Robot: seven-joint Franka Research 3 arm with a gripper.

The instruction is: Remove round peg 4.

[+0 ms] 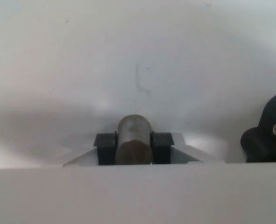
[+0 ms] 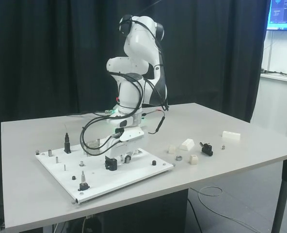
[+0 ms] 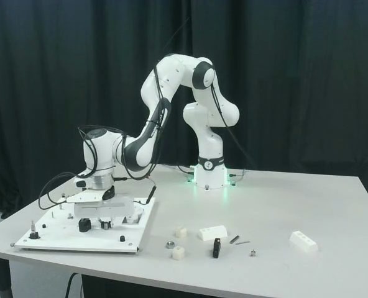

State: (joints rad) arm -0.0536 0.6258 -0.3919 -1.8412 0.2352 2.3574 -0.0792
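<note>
My gripper (image 1: pixel 134 149) is shut on a grey round peg (image 1: pixel 134 137), which sits between the two black pads (image 1: pixel 105 147). The peg points down at the white board (image 1: pixel 138 56). Its lower end is hidden from me, so I cannot tell if it touches the board. In the first room view the gripper (image 2: pixel 126 157) hangs low over the middle of the white board (image 2: pixel 134 177). The second room view shows the gripper (image 3: pixel 107 222) low over the board (image 3: pixel 72 241) too, with the peg too small to make out.
A black fixture (image 1: pixel 268 133) stands on the board close beside the gripper (image 2: pixel 110 163). Other small pegs and black parts (image 2: pixel 67 145) stand along the board's edges. White blocks (image 2: pixel 187 144), a black clip (image 2: pixel 206 149) and a white bar (image 2: pixel 231 135) lie on the grey table beyond the board.
</note>
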